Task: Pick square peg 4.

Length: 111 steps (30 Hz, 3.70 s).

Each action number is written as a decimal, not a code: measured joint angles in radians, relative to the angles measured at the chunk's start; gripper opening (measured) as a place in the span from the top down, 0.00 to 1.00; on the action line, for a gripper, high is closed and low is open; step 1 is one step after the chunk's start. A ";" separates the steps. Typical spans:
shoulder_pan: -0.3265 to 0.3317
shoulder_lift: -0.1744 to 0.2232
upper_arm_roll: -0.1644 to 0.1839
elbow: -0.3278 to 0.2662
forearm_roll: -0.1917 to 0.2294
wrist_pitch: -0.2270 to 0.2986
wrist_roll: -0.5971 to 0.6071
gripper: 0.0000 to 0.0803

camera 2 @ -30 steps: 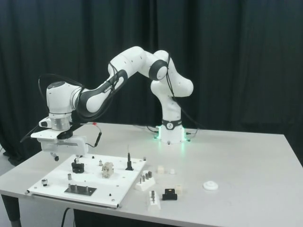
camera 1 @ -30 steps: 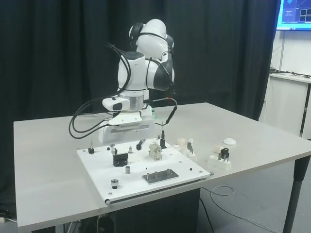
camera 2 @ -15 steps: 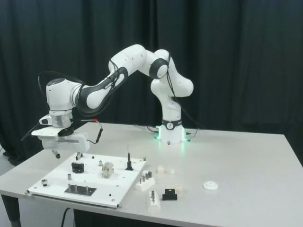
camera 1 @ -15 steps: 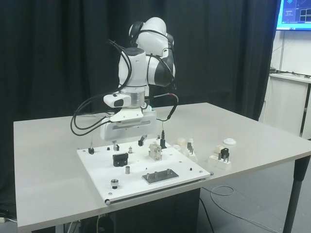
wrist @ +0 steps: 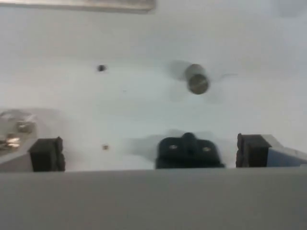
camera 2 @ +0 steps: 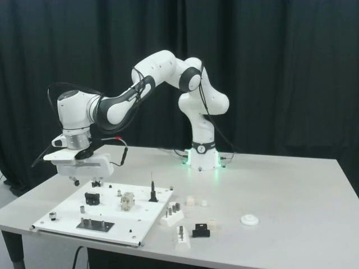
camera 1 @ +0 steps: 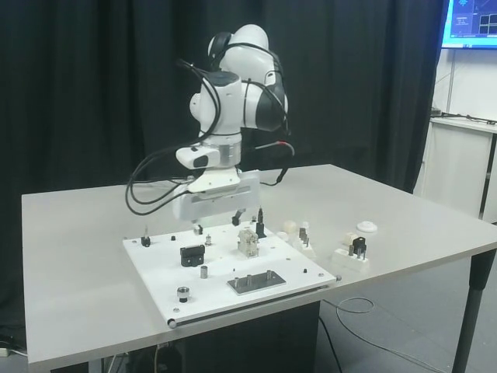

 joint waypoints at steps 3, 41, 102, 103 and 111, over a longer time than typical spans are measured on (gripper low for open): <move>0.015 -0.006 0.001 -0.002 0.003 -0.016 0.022 0.00; 0.310 -0.204 0.006 -0.228 -0.049 -0.091 0.366 0.00; 0.472 -0.422 0.091 -0.723 -0.105 0.390 0.845 0.00; 0.473 -0.422 0.091 -0.728 -0.105 0.396 0.849 0.00; 0.477 -0.439 0.093 -0.780 -0.103 0.444 0.860 0.00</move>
